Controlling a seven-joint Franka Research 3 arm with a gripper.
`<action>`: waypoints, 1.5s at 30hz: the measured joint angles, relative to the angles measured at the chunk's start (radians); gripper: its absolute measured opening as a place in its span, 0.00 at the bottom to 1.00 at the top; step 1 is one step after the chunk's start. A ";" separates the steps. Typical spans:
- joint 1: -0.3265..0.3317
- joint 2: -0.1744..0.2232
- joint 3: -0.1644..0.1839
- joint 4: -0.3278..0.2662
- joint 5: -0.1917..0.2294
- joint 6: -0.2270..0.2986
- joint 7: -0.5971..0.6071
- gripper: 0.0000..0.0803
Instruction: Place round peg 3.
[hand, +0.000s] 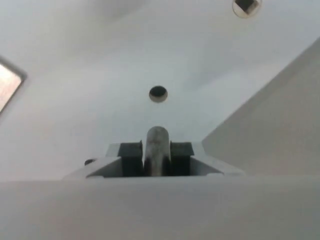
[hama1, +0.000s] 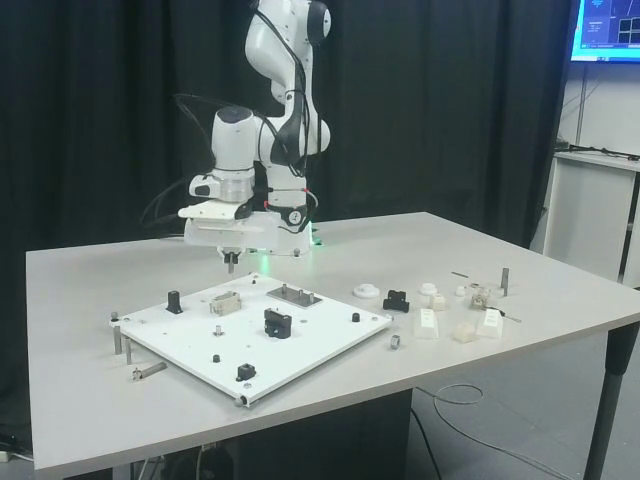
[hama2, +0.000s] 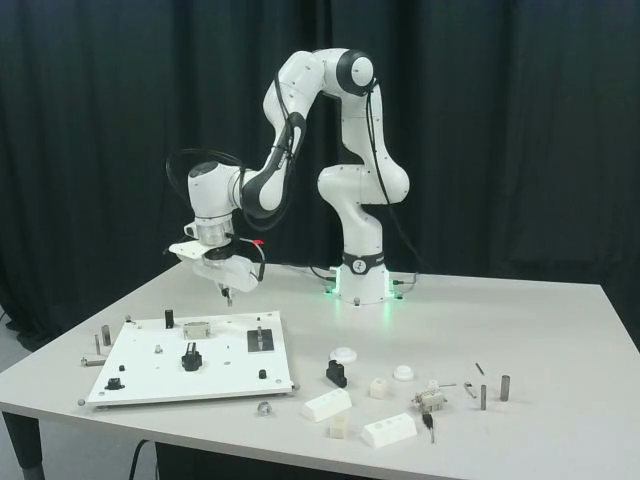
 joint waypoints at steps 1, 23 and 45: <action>0.001 -0.005 0.000 0.000 -0.009 -0.003 0.010 0.14; 0.009 -0.026 0.000 0.003 -0.049 -0.013 0.049 0.14; 0.009 -0.026 0.000 0.006 -0.059 0.015 0.060 0.14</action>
